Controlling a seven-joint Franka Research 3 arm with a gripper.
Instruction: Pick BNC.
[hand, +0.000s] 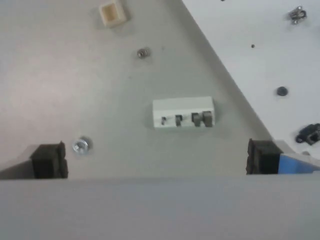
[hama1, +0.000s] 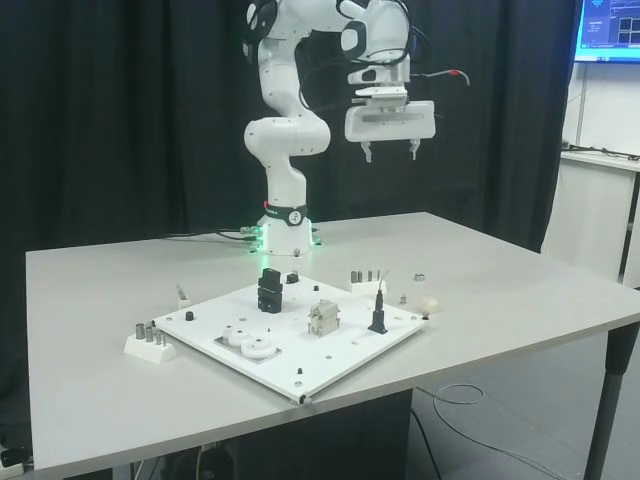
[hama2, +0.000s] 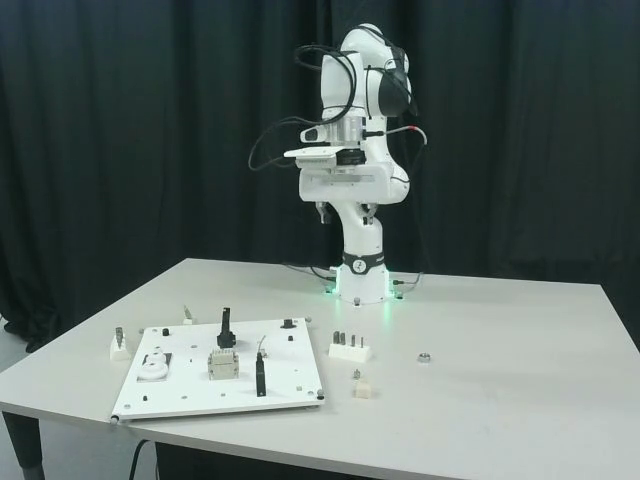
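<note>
**Pick not yet begun: arm high, connector untouched**

The likeliest BNC is the small metal connector (hand: 297, 14) lying on the white board (hand: 260, 45), a little in from the board's edge on the arm's side. It is too small to identify with certainty. Nothing touches it.

Just off that same edge of the board, on the grey table (hama1: 520, 290), stands a white block with pins (hand: 183, 112). Further from the board lie a small spring-like metal piece (hand: 143, 52), a nut (hand: 81, 145) and a pale cube (hand: 112, 12). On the board, near the connector, sit a black knob (hand: 281, 91) and a black clip-like part (hand: 310, 134).

The gripper (hama1: 390, 152) hangs well above the table, nearer the arm's base than the board, with its fingers (hand: 48, 160) spread wide apart and nothing between them.

By my judgement the task is at its very start. Everything is left to do: travel over the board, line up over the connector, descend, close and lift.
</note>
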